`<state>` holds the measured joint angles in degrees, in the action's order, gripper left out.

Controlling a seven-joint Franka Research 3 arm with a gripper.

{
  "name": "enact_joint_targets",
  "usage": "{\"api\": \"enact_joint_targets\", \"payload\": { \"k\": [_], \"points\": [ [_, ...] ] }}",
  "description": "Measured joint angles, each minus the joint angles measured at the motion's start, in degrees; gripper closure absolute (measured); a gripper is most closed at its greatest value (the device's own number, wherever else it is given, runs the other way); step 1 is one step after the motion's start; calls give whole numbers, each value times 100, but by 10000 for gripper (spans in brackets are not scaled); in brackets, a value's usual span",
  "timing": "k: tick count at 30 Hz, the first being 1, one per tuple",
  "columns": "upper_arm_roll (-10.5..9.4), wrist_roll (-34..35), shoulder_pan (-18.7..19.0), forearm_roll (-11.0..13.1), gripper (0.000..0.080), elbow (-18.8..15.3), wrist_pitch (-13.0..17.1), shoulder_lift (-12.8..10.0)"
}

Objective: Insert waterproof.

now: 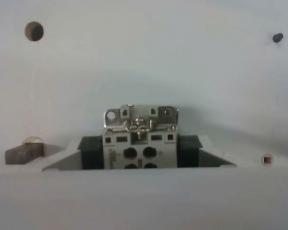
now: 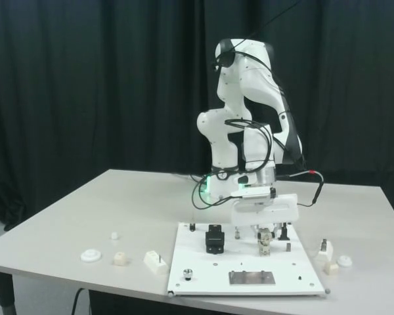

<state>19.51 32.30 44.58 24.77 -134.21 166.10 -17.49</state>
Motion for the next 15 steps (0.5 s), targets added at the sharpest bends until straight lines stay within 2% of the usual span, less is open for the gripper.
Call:
{"api": "enact_joint_targets", "payload": {
  "k": [15],
  "points": [
    [1, 63, -2, 0, 482, 2, -11, 0]
  ]
}}
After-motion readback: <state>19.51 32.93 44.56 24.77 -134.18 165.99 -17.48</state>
